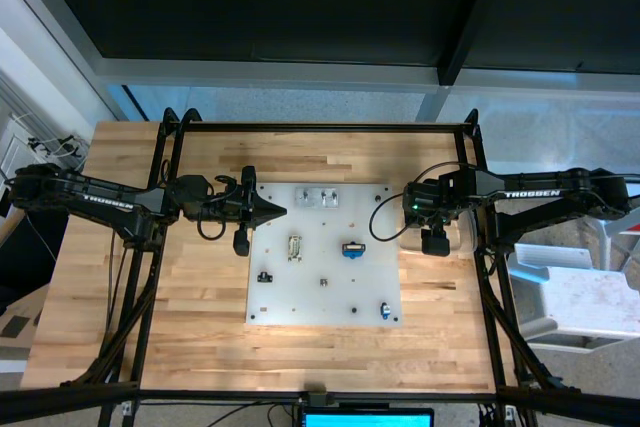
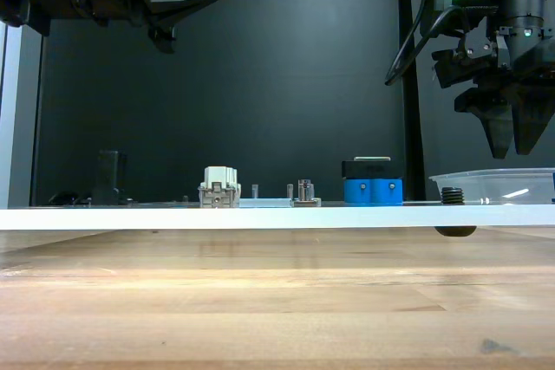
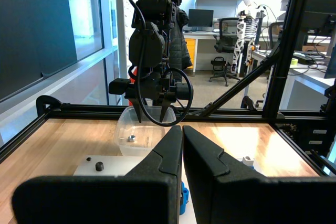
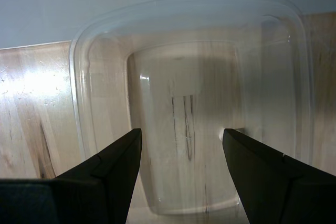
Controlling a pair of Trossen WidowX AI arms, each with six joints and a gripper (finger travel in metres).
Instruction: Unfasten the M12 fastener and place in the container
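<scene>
Wooden worktop [image 2: 277,301] fills the foreground of the low view, and on it lies the white board [image 2: 130,217], the landmark for everything else. Near the board's near right edge the black ribbed stud [image 2: 450,196] stands bare, its ribs exposed and nothing sitting on top of it.

Just beside the board's right edge, toward its far side, the clear container [image 2: 520,181] rests on the worktop. The left wrist view shows a small silvery piece lying on the container's floor, and this appears to be the M12 fastener [image 3: 131,139], off its stud and inside the tub. The high view cannot confirm this, because the arm covers most of the tub.

The right claw [image 2: 513,149] hangs past the board's right edge, straight above the container and pointing down. Its fingers are spread apart with nothing between them, and the tips sit a little above the rim.

The left claw [image 1: 280,212] is raised well above the board's far left edge. It lies level and points toward the board's middle, with its fingers pressed together and empty.

On the board a grey connector [image 2: 219,188] sits left of centre and a silver post [image 2: 304,191] stands mid-board. A blue-and-black piece [image 2: 373,188] sits between that post and the stud.
</scene>
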